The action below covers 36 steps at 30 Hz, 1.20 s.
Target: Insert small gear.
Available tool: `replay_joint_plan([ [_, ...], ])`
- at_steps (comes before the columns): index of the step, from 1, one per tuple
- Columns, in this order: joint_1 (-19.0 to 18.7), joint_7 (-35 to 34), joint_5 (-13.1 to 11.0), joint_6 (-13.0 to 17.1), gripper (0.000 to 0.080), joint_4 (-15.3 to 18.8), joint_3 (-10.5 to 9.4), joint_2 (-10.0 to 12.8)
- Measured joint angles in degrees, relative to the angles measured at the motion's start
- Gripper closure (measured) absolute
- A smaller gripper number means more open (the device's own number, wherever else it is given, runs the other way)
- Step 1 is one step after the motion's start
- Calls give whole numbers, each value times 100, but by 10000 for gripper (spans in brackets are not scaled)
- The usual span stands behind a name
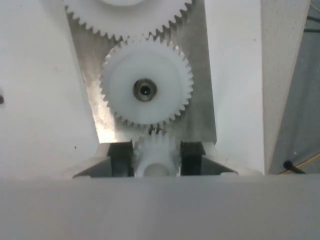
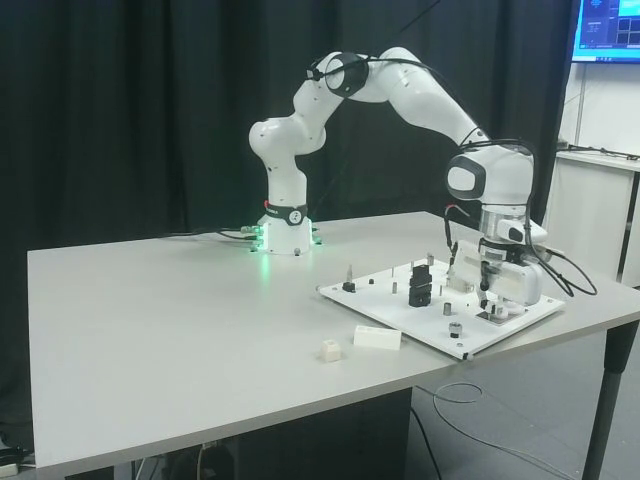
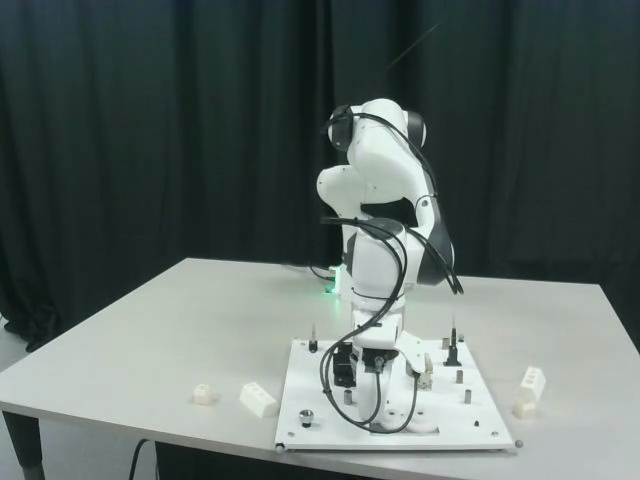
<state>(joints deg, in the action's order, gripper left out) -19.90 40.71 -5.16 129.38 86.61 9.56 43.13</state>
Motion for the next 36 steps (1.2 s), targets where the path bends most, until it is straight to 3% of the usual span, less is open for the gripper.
replay_joint_plan([
  [18, 4, -415, -18, -63, 604, -5, 0, -14],
  [19, 3, -426, -18, -92, 396, -9, 0, -23],
  [24, -7, -608, -18, -266, 396, -71, 0, -82],
  [25, -10, -653, -18, -302, 131, -95, 0, -93],
  [30, -26, -825, -18, -404, 131, -258, -1, -109],
  [31, -30, -856, -18, -411, 31, -290, -1, -108],
  [36, -43, -968, -18, -411, 31, -385, -2, -105],
])
